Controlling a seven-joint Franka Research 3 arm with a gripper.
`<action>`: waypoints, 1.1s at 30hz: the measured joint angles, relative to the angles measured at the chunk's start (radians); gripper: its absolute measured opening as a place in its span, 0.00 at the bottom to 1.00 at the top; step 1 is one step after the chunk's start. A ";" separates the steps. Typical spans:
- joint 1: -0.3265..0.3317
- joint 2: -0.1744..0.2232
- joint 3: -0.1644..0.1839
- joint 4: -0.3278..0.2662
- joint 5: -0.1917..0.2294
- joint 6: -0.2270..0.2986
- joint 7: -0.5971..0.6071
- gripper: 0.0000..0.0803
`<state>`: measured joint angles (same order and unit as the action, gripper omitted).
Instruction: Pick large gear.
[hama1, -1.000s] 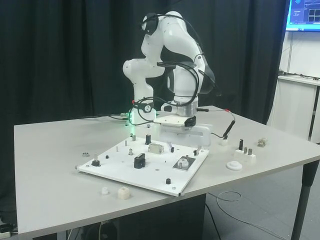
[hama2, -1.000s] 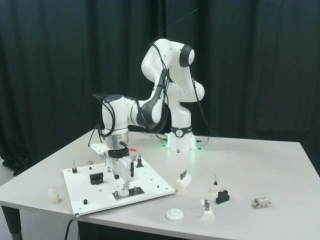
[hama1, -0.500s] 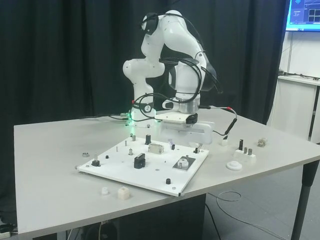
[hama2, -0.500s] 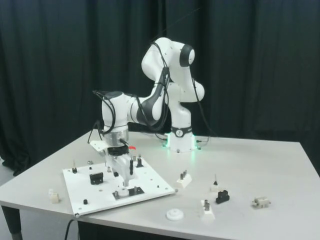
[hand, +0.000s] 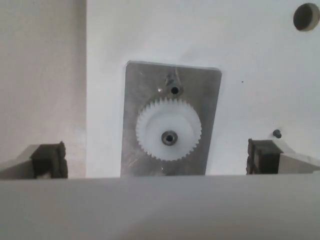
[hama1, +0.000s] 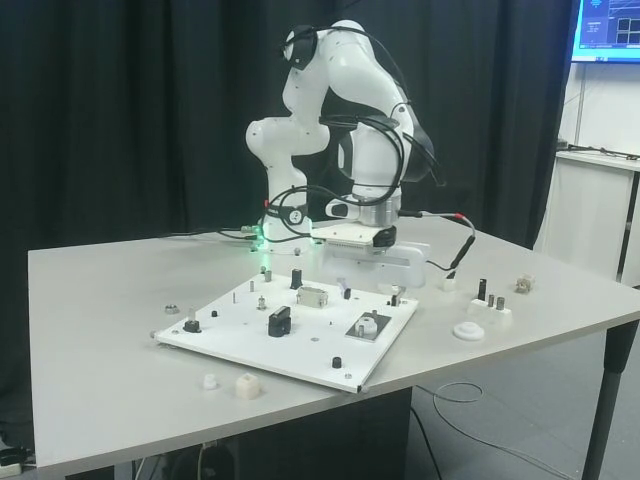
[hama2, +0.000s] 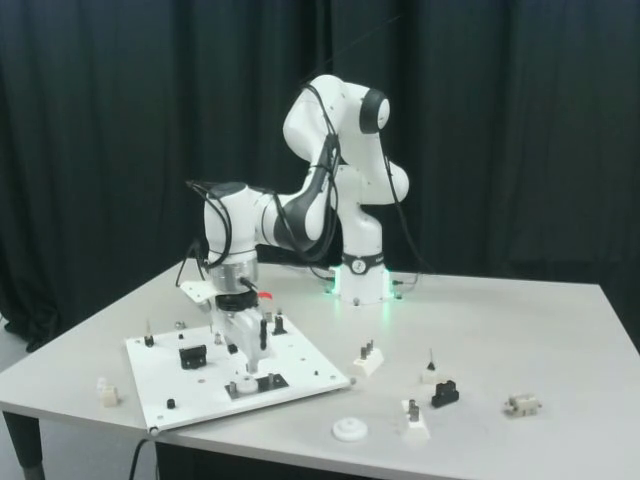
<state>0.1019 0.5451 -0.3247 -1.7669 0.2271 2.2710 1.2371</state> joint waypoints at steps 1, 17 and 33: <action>0.001 0.000 0.000 0.000 0.000 0.000 0.000 1.00; 0.050 0.006 0.036 0.003 0.001 0.069 -0.114 1.00; 0.134 0.066 0.073 0.022 -0.001 0.184 -0.134 1.00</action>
<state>0.2357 0.6106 -0.2513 -1.7451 0.2259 2.4548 1.1027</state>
